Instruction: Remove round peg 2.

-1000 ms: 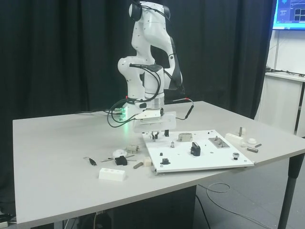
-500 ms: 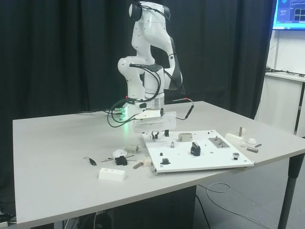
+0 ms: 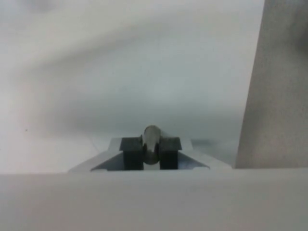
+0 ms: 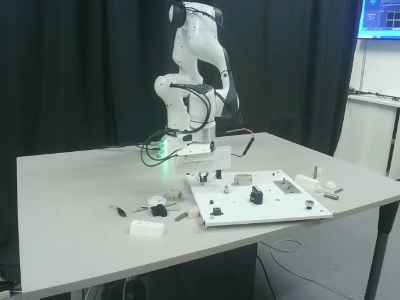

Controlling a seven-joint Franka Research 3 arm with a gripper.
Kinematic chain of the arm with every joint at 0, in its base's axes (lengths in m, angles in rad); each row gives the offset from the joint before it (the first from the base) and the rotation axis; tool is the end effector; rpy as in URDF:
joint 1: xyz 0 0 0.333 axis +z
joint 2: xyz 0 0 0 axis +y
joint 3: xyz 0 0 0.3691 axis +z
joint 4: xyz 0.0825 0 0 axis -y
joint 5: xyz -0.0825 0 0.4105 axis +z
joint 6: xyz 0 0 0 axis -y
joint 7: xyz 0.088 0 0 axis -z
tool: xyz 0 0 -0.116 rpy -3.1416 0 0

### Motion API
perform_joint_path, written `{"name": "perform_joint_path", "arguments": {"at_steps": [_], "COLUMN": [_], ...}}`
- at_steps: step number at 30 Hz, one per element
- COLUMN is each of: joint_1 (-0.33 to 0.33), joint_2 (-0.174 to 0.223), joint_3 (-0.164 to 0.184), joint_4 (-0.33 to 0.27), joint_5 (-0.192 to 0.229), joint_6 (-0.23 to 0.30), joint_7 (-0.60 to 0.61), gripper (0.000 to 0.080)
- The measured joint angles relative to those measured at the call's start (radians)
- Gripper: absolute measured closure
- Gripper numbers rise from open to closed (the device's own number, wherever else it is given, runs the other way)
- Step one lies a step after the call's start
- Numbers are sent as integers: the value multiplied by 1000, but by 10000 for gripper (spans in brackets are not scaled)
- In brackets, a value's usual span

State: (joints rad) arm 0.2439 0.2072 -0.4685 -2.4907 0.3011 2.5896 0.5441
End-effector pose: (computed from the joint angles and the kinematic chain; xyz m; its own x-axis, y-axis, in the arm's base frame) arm 0.4699 -0.1174 0.2282 0.5153 -0.8522 -0.0909 -0.8555 -0.5177 0.0038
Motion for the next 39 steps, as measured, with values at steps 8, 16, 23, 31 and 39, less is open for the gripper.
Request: {"name": "perform_joint_path", "arguments": {"at_steps": [8, 16, 23, 31, 39], "joint_1": [0, 0, 0, 0, 0], "joint_2": [-21, -47, -78, -120, -140], "joint_3": [-5, -13, -16, -21, -26], "joint_4": [0, 3, 14, 25, 42], "joint_5": [-21, -51, -94, -176, -237], "joint_6": [-20, -47, -71, -101, -126], "joint_7": [0, 15, 42, 103, 147], "gripper": [736, 736, 736, 736, 736]}}
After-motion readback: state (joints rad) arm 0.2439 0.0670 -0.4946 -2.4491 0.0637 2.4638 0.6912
